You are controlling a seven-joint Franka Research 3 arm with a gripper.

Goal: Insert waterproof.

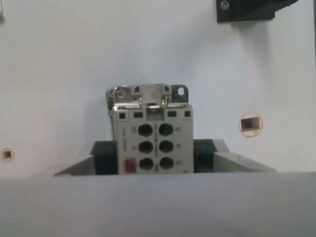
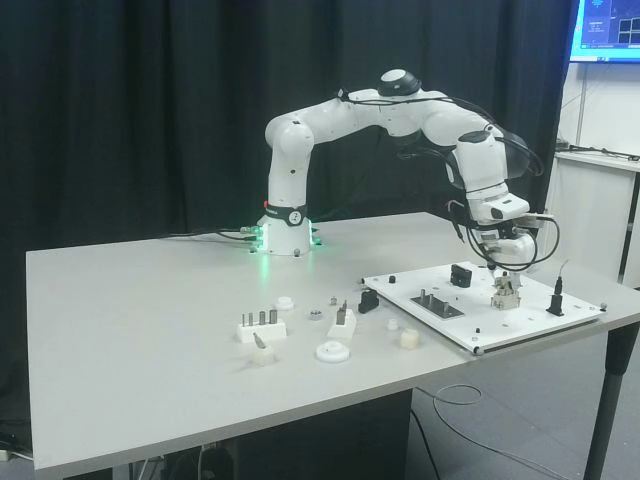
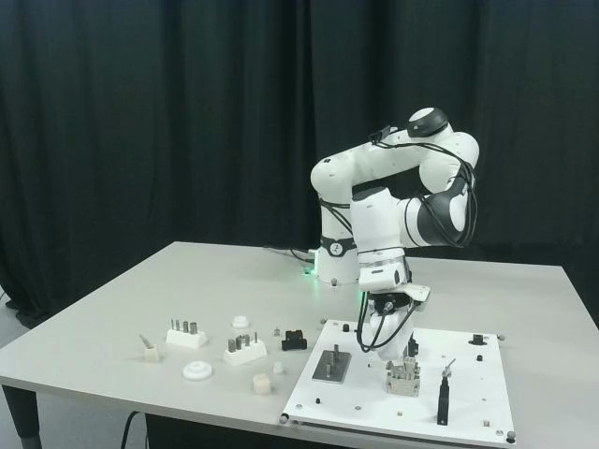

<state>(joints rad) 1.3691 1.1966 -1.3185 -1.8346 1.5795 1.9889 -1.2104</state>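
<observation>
A pale connector block with six round holes in its face (image 1: 155, 145) sits tight between my two black fingers (image 1: 105, 158), so my gripper (image 1: 155, 159) is shut on it. Just beyond the block shows a metal latch housing (image 1: 148, 96). In the first room view my gripper (image 2: 506, 274) is low over the white board (image 2: 520, 325), right above the metal connector base (image 2: 504, 297). The second room view shows my gripper (image 3: 409, 350) directly over the same base (image 3: 402, 380). How deep the block sits in the base is hidden.
On the white board are a black block (image 2: 462, 275), a grey plate with pegs (image 2: 430, 303) and a black upright part (image 2: 556, 300). A square hole (image 1: 250, 124) lies beside the connector. Several white and black loose parts (image 2: 261, 327) lie on the grey table beside the board.
</observation>
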